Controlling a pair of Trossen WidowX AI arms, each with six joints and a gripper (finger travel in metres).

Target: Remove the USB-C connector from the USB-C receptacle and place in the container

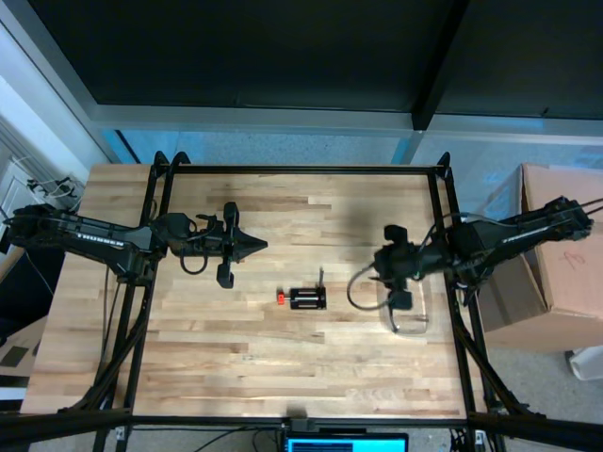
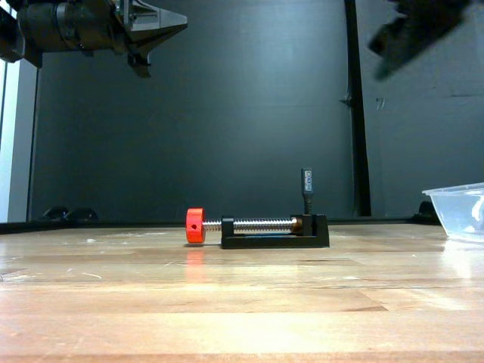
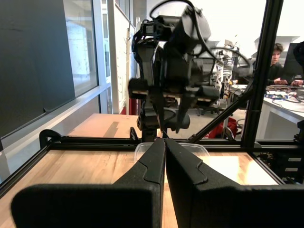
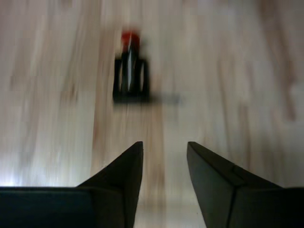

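One slim dark USB-C connector stands upright at the end of a small black vise, opposite the vise's red knob. A pale marking shows on the connector's body. It is seated, not held. Its foot is hidden behind the vise's end block, so the USB-C receptacle cannot be told apart from the vise, nor can how deep the plug sits.

The vise lies flat near the middle of the wooden table, with its screw running across the low view. The clear plastic container rests on the table to the right, well apart from the vise; the low view cuts off its far side.

The left gripper hangs high over the table's left half, pointing inward, with its fingers pressed together on nothing. The right gripper hangs above the table between vise and container, near the container's far edge. Its fingers are spread with bare wood showing between them, and the vise lies ahead of them, blurred. In the low view this gripper is only a dark smear cut by the upper edge.

Open table surrounds the vise on every side. A black frame borders the table's far and side edges.
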